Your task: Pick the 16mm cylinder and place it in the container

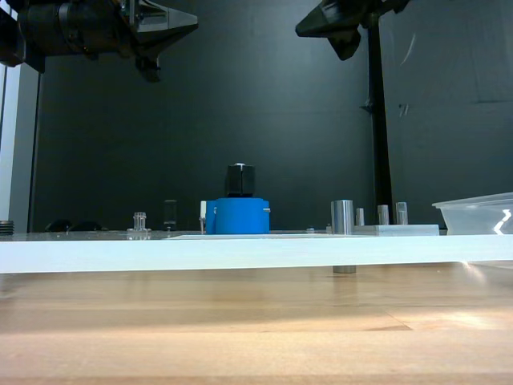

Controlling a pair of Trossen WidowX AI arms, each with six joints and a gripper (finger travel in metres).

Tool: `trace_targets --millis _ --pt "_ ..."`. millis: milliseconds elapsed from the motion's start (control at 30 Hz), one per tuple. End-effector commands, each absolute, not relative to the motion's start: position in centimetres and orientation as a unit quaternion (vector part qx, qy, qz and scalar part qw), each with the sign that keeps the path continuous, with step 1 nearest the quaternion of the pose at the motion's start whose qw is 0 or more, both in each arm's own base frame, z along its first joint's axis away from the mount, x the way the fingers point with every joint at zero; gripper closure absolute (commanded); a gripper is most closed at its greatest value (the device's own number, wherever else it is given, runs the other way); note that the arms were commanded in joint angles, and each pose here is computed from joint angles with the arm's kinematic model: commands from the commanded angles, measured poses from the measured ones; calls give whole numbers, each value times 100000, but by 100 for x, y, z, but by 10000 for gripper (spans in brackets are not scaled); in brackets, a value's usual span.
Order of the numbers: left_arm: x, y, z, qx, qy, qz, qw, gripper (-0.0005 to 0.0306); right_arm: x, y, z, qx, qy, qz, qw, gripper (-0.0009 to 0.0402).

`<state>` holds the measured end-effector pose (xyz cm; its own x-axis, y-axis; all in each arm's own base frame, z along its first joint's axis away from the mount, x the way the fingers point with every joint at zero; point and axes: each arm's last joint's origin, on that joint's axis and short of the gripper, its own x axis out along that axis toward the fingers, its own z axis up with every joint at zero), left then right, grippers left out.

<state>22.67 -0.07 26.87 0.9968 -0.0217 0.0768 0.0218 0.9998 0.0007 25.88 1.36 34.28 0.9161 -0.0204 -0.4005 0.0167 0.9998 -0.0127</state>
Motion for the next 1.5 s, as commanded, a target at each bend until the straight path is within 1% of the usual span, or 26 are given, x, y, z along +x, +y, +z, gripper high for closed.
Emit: trace_targets --millis 33,233,433,633,833,1167,1300,1500 --pt "2268 -7 2686 12 -3823 -1087 99921 300 2585 141 3523 -772 24392 -882 96972 393" --pt "2268 -7 2686 12 -3804 -1087 99922 300 2589 149 3599 -1285 34060 -921 94008 393" --pt "2268 -6 2686 13 -3823 -1068 99921 300 2665 173 3611 445 40233 -337 91548 393" --pt "2268 -7 2686 12 -3823 -1087 99921 300 2766 243 3544 1087 44913 1112 89333 393" --pt "2268 -7 2686 12 -3823 -1087 99921 300 2861 397 3413 127 50171 2553 86466 393" --pt "2268 -7 2686 12 -3823 -1087 99921 300 3109 673 3239 -1111 53835 4623 84138 393" --pt "2268 -7 2686 12 -3823 -1087 99921 300 3203 789 3224 -2045 54916 5624 83357 393" --pt "2268 -7 2686 12 -3823 -1087 99921 300 3332 866 3229 -2735 55316 6203 83031 393"
